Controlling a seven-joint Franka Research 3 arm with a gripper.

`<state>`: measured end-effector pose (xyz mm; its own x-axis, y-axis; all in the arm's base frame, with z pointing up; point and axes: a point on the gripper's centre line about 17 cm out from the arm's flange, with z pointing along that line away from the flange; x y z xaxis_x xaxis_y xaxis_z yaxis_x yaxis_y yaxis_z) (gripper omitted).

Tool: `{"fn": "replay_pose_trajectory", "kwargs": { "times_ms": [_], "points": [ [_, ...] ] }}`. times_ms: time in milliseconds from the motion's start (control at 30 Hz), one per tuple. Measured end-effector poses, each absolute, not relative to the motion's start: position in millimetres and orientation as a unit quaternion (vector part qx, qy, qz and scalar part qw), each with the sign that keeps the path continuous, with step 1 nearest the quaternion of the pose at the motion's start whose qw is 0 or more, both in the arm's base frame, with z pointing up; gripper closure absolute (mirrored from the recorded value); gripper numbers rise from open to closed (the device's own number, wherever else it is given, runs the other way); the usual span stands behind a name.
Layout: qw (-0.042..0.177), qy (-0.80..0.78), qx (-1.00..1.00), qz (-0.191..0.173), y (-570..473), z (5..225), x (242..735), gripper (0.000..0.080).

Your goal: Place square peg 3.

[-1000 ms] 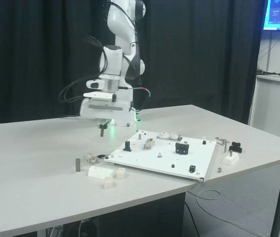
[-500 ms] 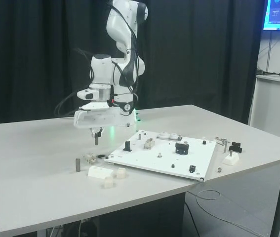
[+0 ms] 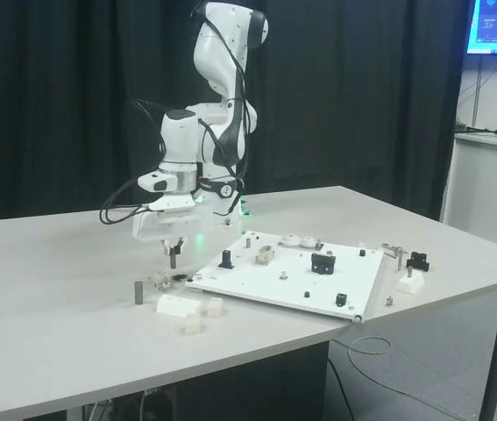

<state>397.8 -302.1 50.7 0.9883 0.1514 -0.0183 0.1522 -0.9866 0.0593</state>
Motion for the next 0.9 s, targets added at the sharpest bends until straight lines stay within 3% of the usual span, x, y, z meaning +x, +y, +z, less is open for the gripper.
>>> {"fn": "replay_pose_trajectory", "kwargs": {
  "times_ms": [900],
  "points": [
    [0.021, 0.06, 0.998, -0.02, -297.9, 34.5, 388.7, 0.0692]
  ]
}}
